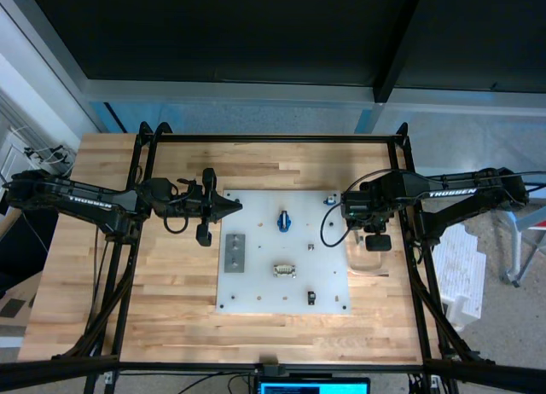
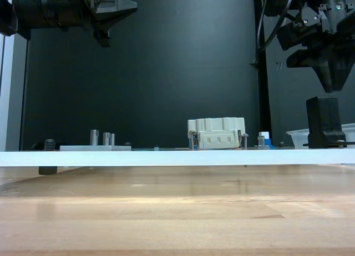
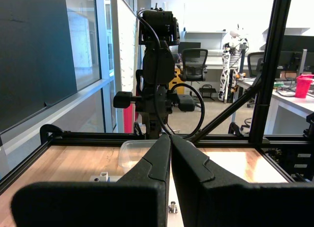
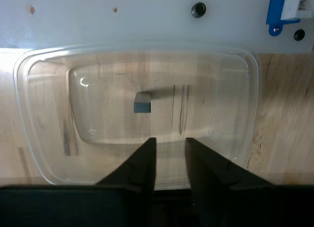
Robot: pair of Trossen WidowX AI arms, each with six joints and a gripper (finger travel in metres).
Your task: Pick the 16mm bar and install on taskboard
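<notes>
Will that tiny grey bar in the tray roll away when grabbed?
It might: the 16mm bar looks smooth, lying loose in the tray. Grey like metal, so probably stiff. The right gripper hovers open over that tray; left gripper hangs shut over the taskboard's left edge.

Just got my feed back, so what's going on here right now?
The right gripper hovers over the clear tray, fingers slightly apart and holding nothing. The 16mm bar lies in the tray, not yet picked. The left gripper hangs above the left edge of the taskboard, fingers shut and empty.
</notes>
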